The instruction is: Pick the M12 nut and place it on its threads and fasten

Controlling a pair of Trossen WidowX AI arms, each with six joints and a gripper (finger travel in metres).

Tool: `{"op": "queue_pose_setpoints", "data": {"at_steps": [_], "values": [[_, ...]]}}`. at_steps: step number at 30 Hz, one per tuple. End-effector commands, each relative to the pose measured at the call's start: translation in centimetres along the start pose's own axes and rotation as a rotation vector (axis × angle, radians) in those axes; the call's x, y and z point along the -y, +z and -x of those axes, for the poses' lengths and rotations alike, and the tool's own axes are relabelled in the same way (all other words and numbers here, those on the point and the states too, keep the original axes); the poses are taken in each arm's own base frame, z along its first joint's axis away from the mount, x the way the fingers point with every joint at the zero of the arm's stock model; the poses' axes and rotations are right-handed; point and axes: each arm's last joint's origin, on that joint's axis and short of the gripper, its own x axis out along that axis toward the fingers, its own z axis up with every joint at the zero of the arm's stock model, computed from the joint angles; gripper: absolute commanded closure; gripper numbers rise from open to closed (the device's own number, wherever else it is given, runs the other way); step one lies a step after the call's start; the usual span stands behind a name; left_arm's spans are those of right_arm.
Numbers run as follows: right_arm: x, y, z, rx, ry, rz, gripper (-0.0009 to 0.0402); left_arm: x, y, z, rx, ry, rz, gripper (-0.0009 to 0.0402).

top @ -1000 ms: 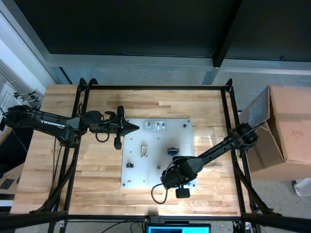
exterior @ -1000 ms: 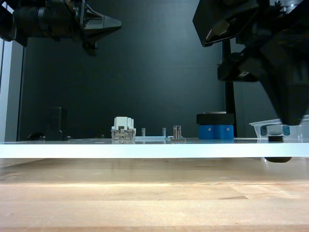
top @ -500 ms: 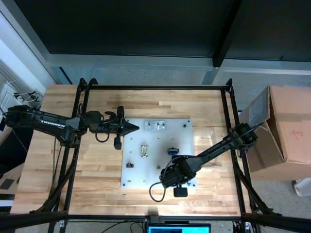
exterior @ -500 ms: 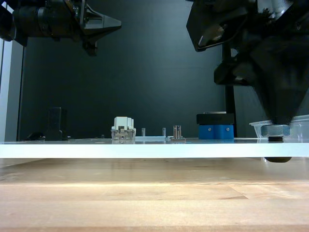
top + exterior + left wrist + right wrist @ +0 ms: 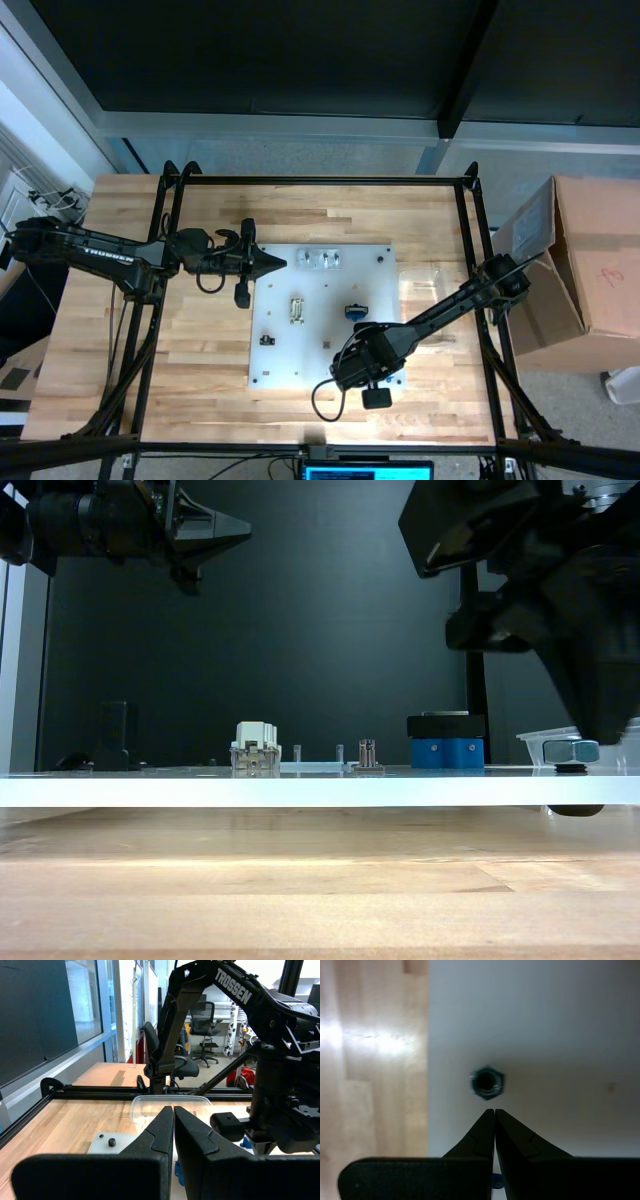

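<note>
We see the nut [image 5: 487,1081] on its stud [image 5: 570,768] just past the closed, empty right gripper [image 5: 494,1110]; tightening seems left; the closed left gripper [image 5: 173,1108] hangs far away.

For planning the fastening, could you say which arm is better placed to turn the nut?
Right, probably: the right gripper, shut, hangs just above the nut on its stud, near the board's right edge. The left gripper, also shut, hovers high over the board's far left.
</note>
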Motion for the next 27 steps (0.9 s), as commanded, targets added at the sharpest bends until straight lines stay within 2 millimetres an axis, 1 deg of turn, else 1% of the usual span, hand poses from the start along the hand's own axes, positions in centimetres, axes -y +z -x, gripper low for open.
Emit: {"op": "queue_pose_setpoints", "data": {"at_steps": [1, 9, 10, 14, 16, 19, 27], "values": [[0.2, 0.1, 0.1, 0.035, -0.064, -0.027, 0.0393, 0.0, 0.0, 0.0, 0.000, 0.000, 0.000, 0.0393], [0.1, 0.3, -0.2, 0.048, -0.049, -0.033, 0.0393, 0.0, 0.0, 0.0, 0.000, 0.000, 0.000, 0.0393], [0.0, 0.3, -0.1, 0.037, -0.026, -0.033, 0.0393, 0.0, 0.0, 0.0, 0.000, 0.000, 0.000, 0.0393], [-0.7, -0.1, 0.0, -0.090, 0.252, 0.015, 0.0393, 0.0, 0.0, 0.0, 0.000, 0.000, 0.000, 0.0393], [-0.8, -0.3, 0.1, -0.119, 0.292, 0.015, 0.0393, 0.0, 0.0, 0.0, 0.000, 0.000, 0.000, 0.0393], [-0.6, -0.3, 0.1, -0.108, 0.235, 0.012, 0.0393, 0.0, 0.0, 0.0, 0.000, 0.000, 0.000, 0.0393], [0.2, 0.0, 0.0, 0.010, -0.028, -0.028, 0.0393, 0.0, 0.0, 0.0, 0.000, 0.000, 0.000, 0.0393]]}}
